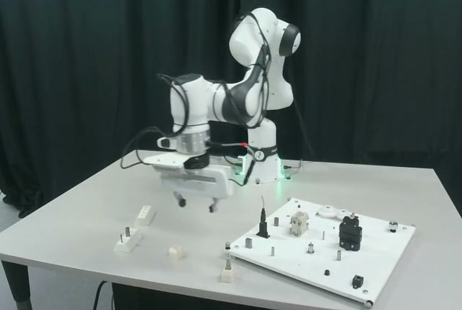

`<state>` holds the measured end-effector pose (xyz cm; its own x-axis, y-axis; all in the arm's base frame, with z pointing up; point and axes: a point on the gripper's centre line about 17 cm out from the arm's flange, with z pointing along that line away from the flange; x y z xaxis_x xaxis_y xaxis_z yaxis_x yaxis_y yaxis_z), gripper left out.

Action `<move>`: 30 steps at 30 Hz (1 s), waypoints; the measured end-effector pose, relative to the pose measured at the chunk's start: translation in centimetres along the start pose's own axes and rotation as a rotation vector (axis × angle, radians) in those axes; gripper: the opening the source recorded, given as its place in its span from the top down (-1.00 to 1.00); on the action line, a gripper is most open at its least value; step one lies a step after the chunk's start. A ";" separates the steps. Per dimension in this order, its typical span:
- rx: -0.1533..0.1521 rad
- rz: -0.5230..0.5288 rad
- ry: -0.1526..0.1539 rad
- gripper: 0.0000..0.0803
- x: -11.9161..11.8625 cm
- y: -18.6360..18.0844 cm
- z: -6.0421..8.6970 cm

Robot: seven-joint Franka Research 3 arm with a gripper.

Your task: Pick round peg 3.

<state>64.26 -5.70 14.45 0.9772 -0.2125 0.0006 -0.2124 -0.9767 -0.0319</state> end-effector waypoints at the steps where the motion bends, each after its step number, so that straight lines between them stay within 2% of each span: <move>1: -0.004 -0.006 -0.002 -0.99 0.0 0.8 0.0; 8: -0.018 -0.055 -0.019 -0.99 -0.3 6.1 0.3; 16: -0.013 -0.099 -0.043 -0.99 -1.6 11.9 1.2; 21: -0.011 -0.108 -0.047 -0.99 -2.5 15.2 1.9; 25: -0.018 -0.108 -0.032 -0.99 -2.7 17.4 2.5; 30: -0.034 -0.117 0.002 -0.99 -2.6 19.5 3.5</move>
<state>57.61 -24.04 10.37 0.9952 -0.0975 0.0044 -0.0975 -0.9952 0.0021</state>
